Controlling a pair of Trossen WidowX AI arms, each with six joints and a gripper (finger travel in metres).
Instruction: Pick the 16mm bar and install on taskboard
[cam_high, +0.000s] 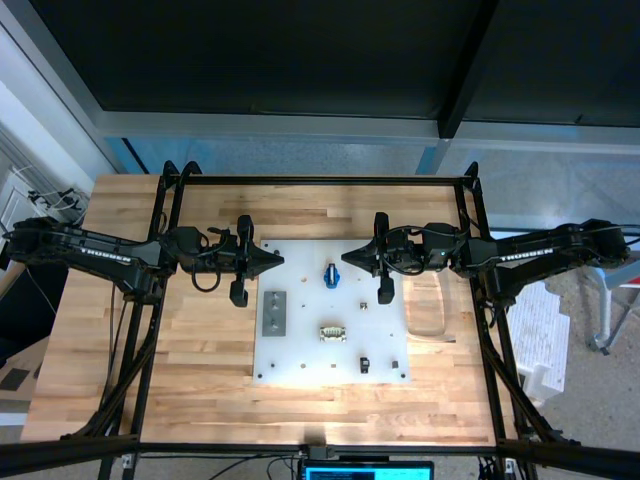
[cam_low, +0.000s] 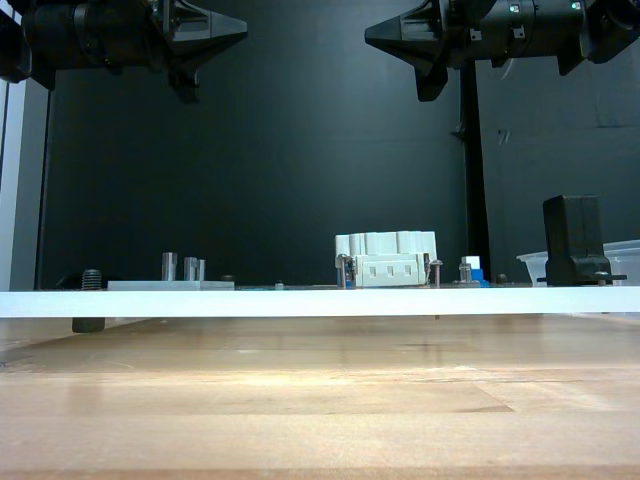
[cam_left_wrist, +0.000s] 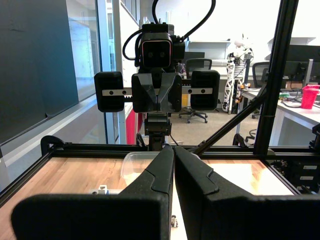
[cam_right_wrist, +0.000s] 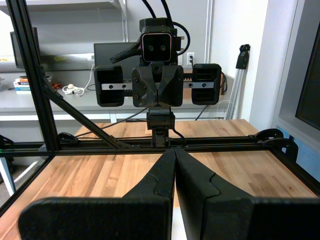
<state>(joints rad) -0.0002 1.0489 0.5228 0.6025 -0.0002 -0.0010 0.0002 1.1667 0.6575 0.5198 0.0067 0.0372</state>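
The taskboard (cam_high: 300, 350) is a white square plate at the table's middle, carrying a grey two-hole block (cam_high: 273, 312), a blue knob (cam_high: 330, 275) and a white connector (cam_high: 333, 332). A tiny grey peg (cam_high: 365, 302) stands on the plate right of the knob; whether it is the 16mm bar I cannot tell. My left gripper (cam_high: 280, 258) hovers high over the board's far left edge, shut and empty. Facing it, my right gripper (cam_high: 345, 257) hangs over the far right part, also shut and empty. Each wrist view shows its own closed fingers (cam_left_wrist: 165, 170) (cam_right_wrist: 167, 172) and the other gripper opposite.
A clear plastic tray (cam_high: 430, 305) lies just right of the board, under the right arm. A black connector block (cam_low: 575, 240) stands near the board's front right. Short metal posts (cam_low: 168, 265) rise at the grey block. A black frame (cam_high: 320, 180) borders the table.
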